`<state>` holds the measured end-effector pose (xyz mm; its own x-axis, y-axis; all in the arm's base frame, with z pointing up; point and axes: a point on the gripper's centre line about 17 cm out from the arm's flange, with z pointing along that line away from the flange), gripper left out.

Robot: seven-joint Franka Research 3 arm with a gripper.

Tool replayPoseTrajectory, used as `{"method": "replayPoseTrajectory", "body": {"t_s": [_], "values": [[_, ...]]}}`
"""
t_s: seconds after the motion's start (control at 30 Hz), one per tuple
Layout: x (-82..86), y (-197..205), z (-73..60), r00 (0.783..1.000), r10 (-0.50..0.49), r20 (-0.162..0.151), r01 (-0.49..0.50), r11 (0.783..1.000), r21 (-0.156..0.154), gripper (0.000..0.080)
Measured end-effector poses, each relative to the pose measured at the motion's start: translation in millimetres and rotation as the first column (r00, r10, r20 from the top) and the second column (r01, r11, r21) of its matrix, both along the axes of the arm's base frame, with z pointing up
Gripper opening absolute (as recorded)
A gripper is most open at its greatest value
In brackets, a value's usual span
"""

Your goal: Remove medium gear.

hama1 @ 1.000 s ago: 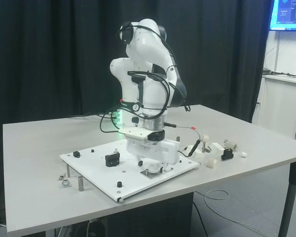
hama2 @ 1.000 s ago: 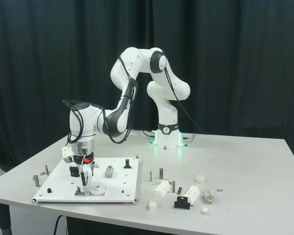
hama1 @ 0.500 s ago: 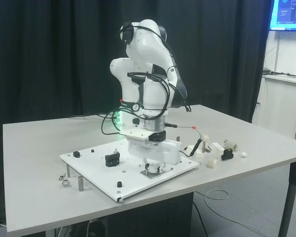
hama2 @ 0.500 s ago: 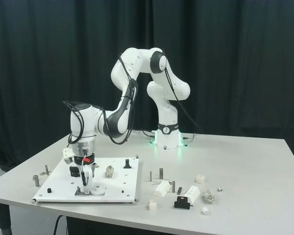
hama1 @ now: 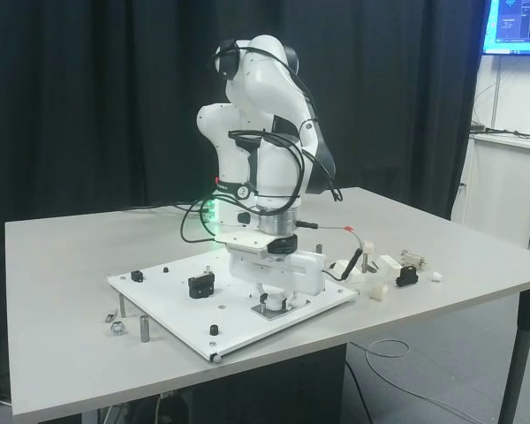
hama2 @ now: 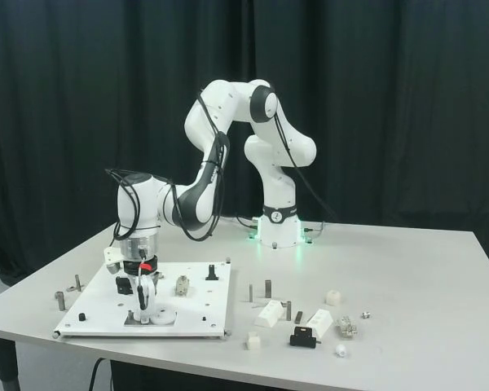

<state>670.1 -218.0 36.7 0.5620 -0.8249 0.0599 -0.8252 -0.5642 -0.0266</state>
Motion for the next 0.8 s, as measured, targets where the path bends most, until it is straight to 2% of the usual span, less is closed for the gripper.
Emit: {"method": "replayPoseTrajectory", "body": {"t_s": [0.2, 0.33, 0.63, 0.8], "values": [[-0.4, -0.3, 1.7, 1.0, -0.003, -0.002, 0.003, 1.0, 0.001, 0.0399], [-1.0, -0.3, 8.3, 1.0, -0.02, -0.006, 0.02, 1.0, 0.004, 0.0399], [-14.7, 0.0, 42.1, 0.997, -0.052, -0.055, 0.053, 0.998, 0.022, 0.0397], [-19.7, 0.0, 59.1, 0.996, -0.054, -0.067, 0.056, 0.998, 0.025, 0.0397]]}}
